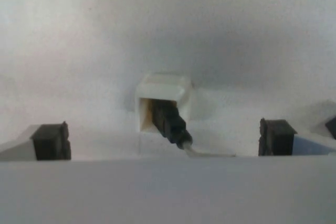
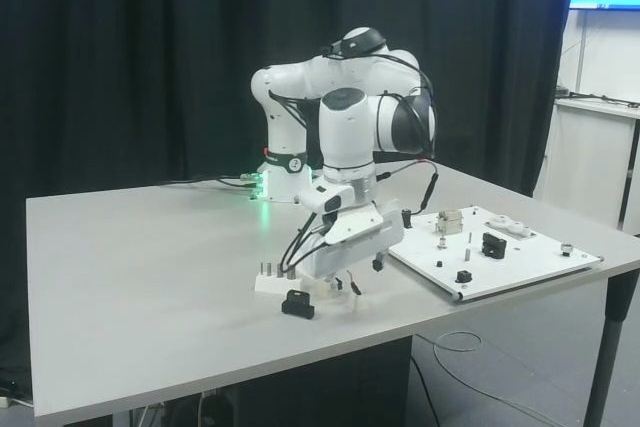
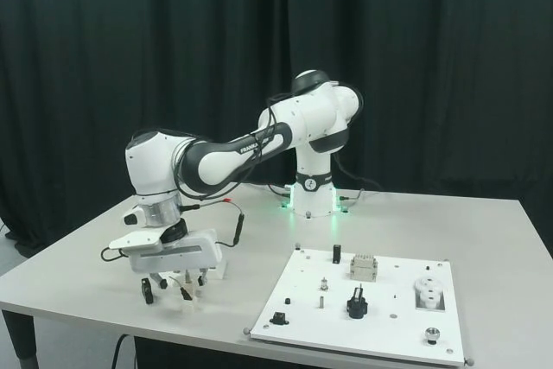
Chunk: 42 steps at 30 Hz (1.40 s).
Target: Pick USB.
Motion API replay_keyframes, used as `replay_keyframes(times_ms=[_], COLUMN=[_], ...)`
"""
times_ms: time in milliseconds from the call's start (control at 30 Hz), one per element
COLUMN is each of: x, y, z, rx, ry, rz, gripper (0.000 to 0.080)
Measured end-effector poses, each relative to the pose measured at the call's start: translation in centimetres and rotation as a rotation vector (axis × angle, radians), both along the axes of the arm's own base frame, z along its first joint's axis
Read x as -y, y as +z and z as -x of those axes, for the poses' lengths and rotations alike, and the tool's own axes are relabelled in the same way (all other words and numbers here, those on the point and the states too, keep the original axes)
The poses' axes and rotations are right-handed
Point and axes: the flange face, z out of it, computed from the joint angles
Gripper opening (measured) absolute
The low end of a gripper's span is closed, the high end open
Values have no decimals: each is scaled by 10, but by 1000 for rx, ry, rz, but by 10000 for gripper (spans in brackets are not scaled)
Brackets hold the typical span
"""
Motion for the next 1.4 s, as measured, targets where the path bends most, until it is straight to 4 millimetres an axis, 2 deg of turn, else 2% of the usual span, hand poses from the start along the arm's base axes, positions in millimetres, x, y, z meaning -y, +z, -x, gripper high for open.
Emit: replay_keyframes(times_ms=[1133, 1167, 1333, 1367, 1400], x=[-2, -2, -2, -2, -2], y=[-23, -23, -23, -23, -23], z=[2, 2, 2, 2, 1], rx=[-30, -31, -34, -34, -34], ry=[-10, -10, -7, -6, -6], rz=[-18, -16, -10, -9, -9], gripper=[800, 511, 511, 359, 359])
